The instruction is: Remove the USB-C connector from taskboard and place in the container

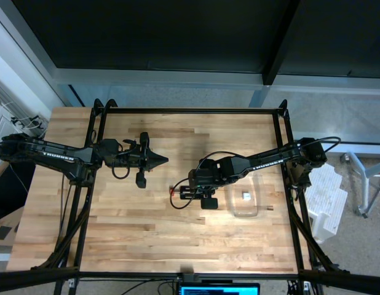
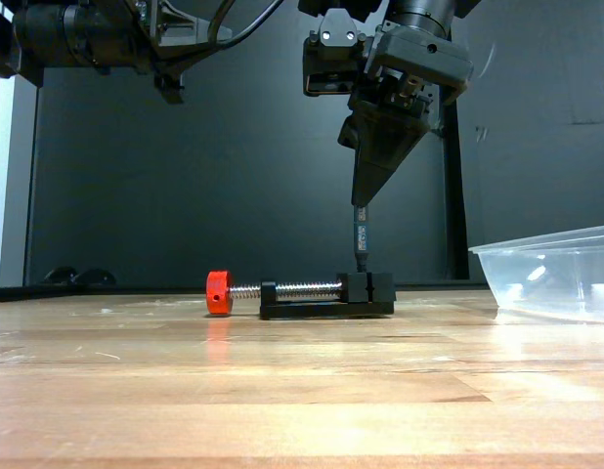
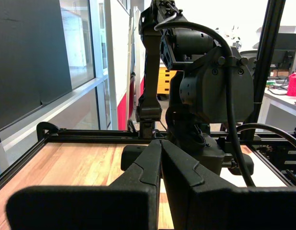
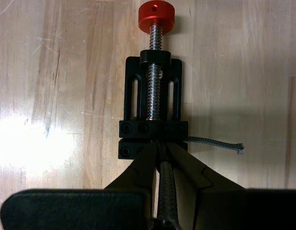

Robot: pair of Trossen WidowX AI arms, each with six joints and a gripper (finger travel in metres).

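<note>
Pale tabletop [image 1: 147, 233] lay below as my right claw [image 2: 361, 200] pinched the USB-C connector [image 2: 361, 244], upright and seemingly still seated in the taskboard [image 2: 326, 298] near the container [image 2: 551, 269]; I judged a straight, untilted pull best, my left claw [image 1: 159, 160] pressed together, parked well apart at left.

Left gripper [image 1: 164, 161] hangs closed aloft; right gripper [image 2: 360, 202] points down, pinched.
</note>
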